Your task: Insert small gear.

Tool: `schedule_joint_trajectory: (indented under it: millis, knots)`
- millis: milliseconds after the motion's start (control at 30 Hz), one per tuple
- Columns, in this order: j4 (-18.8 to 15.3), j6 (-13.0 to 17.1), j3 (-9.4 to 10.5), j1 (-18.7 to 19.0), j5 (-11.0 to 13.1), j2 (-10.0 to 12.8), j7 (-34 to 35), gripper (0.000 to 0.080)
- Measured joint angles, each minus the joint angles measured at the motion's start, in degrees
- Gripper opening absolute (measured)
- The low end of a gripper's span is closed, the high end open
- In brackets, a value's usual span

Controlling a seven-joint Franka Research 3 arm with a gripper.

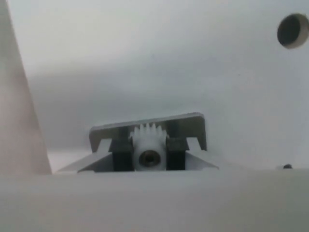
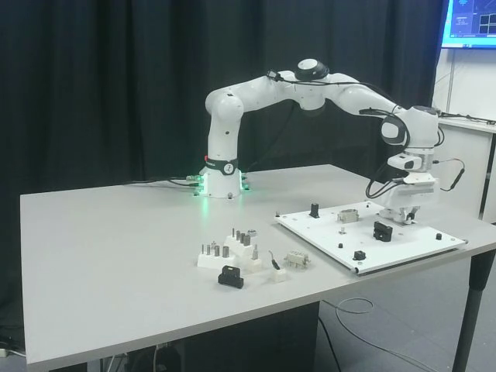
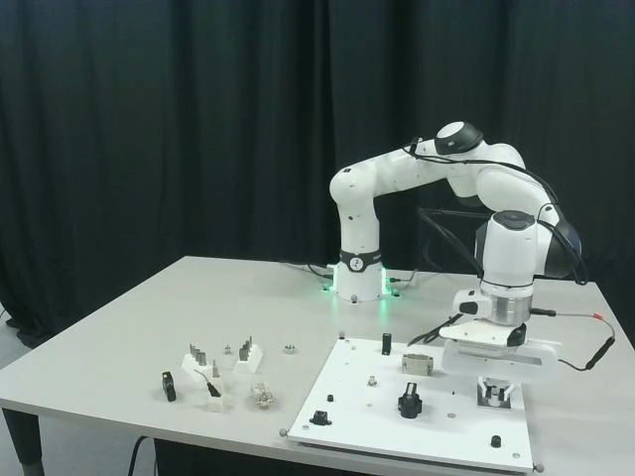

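Observation:
In the wrist view, a small white gear (image 1: 149,144) with a bore in its middle is clamped between the two black finger pads (image 1: 120,154) of my gripper (image 1: 149,155). The gripper is shut on it. Below lies the white board (image 1: 159,63), with a dark round hole (image 1: 293,30) off to one side. From the room views, the gripper (image 2: 401,214) (image 3: 496,394) hangs just above the far right part of the white board (image 2: 403,252) (image 3: 357,407), pointing down. The gear (image 3: 495,397) shows as a white speck between the fingers. How close it is to the board I cannot tell.
On the board stand a black knob-like part (image 3: 409,404), a small black piece (image 3: 319,417), a black upright post (image 3: 386,344) and a grey block (image 3: 417,365). White holders with grey pegs (image 3: 218,362) (image 2: 232,248) sit on the grey table beside the board. Green light glows at the arm's base (image 3: 359,288).

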Motion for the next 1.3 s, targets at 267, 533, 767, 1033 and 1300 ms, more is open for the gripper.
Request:
schedule_joint_trajectory:
  millis: [267,533,767,1033,1300]
  knots:
    - [-0.11,0.22,0.04,0.11,0.0,0.0,1.85,0.0139]
    - [-0.24,0.43,0.06,0.2,-0.03,0.0,-2.64,0.0139]
    - [-0.41,0.93,0.27,0.3,-0.11,-0.02,-5.83,0.0139]
    - [-0.44,1.07,0.27,0.41,-0.39,-0.04,-7.59,0.0139]
    - [-0.45,1.15,0.27,0.46,-0.53,-0.04,-7.74,0.0139]
